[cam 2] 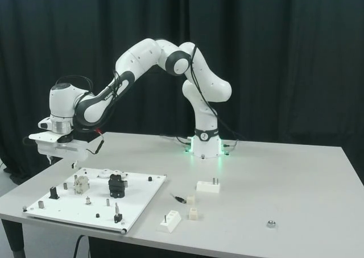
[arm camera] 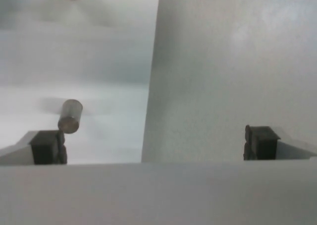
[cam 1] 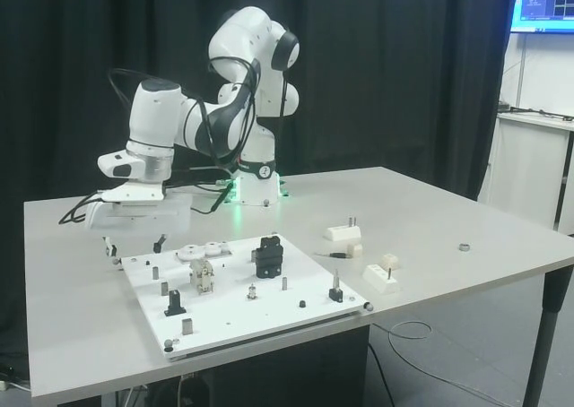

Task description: Pick square peg 1.

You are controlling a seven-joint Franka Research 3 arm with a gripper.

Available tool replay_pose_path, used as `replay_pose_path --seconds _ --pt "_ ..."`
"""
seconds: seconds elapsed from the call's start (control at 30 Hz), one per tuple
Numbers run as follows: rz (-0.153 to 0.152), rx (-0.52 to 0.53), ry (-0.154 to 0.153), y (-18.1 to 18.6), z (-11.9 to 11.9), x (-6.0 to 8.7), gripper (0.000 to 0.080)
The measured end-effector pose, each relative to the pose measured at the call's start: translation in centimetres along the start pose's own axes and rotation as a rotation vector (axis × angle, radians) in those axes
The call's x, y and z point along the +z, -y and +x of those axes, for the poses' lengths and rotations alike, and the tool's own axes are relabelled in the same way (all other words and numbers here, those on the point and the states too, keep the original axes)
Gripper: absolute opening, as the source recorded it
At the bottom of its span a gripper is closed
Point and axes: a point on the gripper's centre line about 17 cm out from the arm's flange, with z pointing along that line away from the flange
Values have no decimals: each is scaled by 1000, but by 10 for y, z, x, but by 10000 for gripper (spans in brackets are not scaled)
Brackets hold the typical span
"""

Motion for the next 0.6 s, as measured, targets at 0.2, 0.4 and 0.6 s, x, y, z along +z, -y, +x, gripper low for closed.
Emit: replay_pose_path --seconds 0.2,0.4,0.6 --pt "21 0 -8 5 5 -16 800" --pt "49 21 -27 14 13 -42 800" --pt "75 68 -50 26 21 -74 800"
